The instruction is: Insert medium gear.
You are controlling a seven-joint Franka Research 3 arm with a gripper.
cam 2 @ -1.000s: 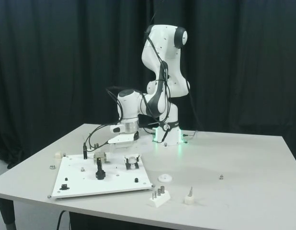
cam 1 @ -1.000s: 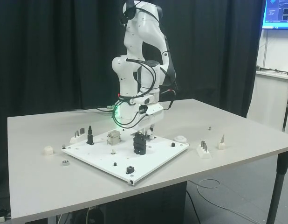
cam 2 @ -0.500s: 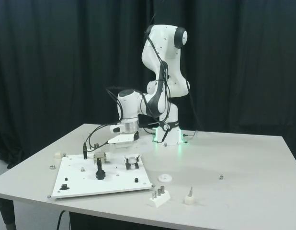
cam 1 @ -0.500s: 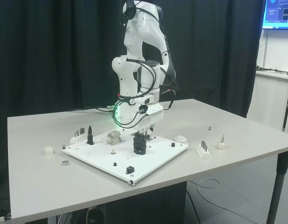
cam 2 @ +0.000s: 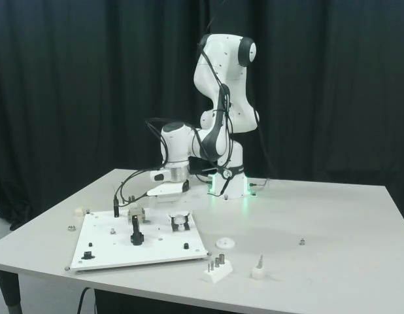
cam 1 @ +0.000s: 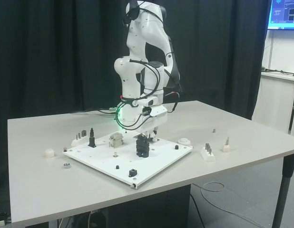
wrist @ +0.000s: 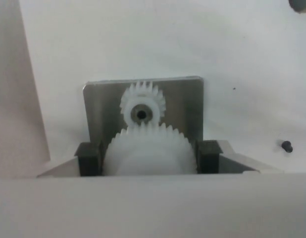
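The white medium gear (wrist: 149,151) sits between my gripper's (wrist: 149,159) two black fingertips (wrist: 88,157), which press on its sides. Its teeth mesh with a small white gear (wrist: 142,103) mounted on a grey metal plate (wrist: 185,101). That plate lies on the white assembly board (cam 1: 159,159) (cam 2: 110,248). In the room views my gripper (cam 1: 151,135) is low over the board, right at the gear plate (cam 2: 181,222). How deep the gear sits on its shaft is hidden.
An upright black part (cam 1: 142,145) (cam 2: 135,233) stands on the board close to my gripper. Off the board lie a large white gear (cam 2: 225,243), a white pin holder (cam 2: 216,269), a small white stand (cam 2: 258,271) and a white block (cam 1: 49,152).
The arm has barely moved; the gripper stays low at the gear plate, perhaps a touch higher than before.
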